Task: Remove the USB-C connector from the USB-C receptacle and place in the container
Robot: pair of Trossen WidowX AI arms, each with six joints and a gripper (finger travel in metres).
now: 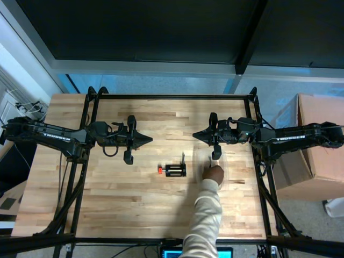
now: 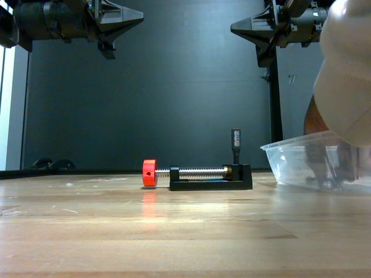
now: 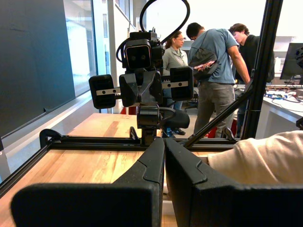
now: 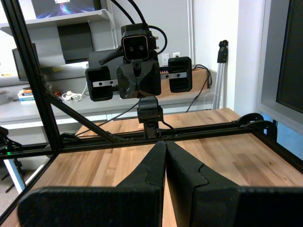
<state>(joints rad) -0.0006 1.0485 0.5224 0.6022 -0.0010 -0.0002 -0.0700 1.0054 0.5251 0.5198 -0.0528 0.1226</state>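
High view: connector [image 1: 183, 157] stands upright, seemingly seated in the receptacle [image 1: 181, 167]; container [image 2: 290, 157] at its 3 o'clock, a hand [image 1: 214, 174] inside. Left gripper [image 1: 150, 140], 10 o'clock, and right gripper [image 1: 195, 135], 1 o'clock, hover pinched together.

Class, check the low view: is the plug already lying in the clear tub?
No, the plug stands upright in its clamp beside the tub, with the left pincer and right pincer shut high above.

The black USB-C connector [image 2: 235, 142] stands upright in the USB-C receptacle [image 2: 239, 172] near the bench's middle. The clear plastic container [image 2: 285, 167] sits nearby, toward the right edge.
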